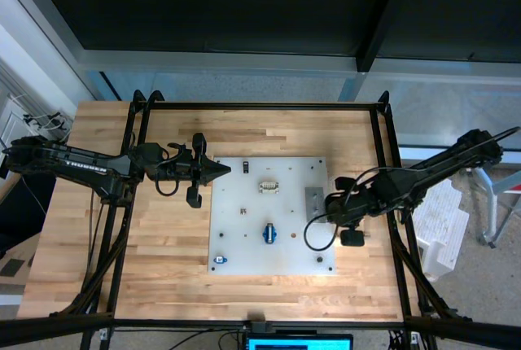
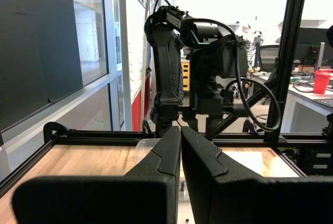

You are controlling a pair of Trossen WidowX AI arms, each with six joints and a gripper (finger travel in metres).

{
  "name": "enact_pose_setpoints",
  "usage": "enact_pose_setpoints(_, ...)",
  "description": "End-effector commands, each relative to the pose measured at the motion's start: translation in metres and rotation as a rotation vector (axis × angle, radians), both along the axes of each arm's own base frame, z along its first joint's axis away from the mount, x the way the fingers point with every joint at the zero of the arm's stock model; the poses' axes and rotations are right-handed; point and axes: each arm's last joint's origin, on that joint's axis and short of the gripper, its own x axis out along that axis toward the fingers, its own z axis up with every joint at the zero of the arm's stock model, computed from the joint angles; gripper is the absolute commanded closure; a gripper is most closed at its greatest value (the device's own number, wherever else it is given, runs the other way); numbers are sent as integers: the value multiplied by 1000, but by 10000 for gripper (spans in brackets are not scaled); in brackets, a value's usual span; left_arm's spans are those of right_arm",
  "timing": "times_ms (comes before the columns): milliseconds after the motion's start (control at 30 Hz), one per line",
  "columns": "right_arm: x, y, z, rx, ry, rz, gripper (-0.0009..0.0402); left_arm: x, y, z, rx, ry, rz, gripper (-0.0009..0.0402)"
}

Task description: Remove the 16mm cylinder and place in the container

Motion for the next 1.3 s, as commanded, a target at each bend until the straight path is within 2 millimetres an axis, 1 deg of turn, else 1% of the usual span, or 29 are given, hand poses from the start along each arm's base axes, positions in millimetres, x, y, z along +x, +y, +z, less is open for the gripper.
enact_pose_setpoints(33, -11, -5, -2, 2, 0, -6, 370, 0, 0, 0, 0, 0, 0, 393)
enact_pose_setpoints(300, -37, -16, -16, -11, 40, -17, 370, 0, 0, 0, 0, 0, 0, 393)
enact_pose_setpoints(467, -43, -18, -24, -17, 56, -20, 370, 0, 0, 0, 0, 0, 0, 393)
enact_pose_setpoints(567, -44, -18, -25, -17, 62, -32, 362, 0, 0, 0, 0, 0, 0, 393)
enact_pose_setpoints(667, -44, -19, -26, -15, 63, -40, 341, 0, 0, 0, 0, 0, 0, 393)
enact_pose_setpoints(933, -44, -18, -26, -8, 63, -64, 257, 0, 0, 0, 0, 0, 0, 393)
enact_pose_setpoints(1067, -44, -18, -26, -7, 63, -65, 222, 0, 0, 0, 0, 0, 0, 393)
enact_pose_setpoints(1200, -44, -18, -25, -6, 59, -64, 199, 0, 0, 0, 0, 0, 0, 393)
enact_pose_setpoints(1300, -42, -18, -20, -19, 37, -70, 192, 0, 0, 0, 0, 0, 0, 393)
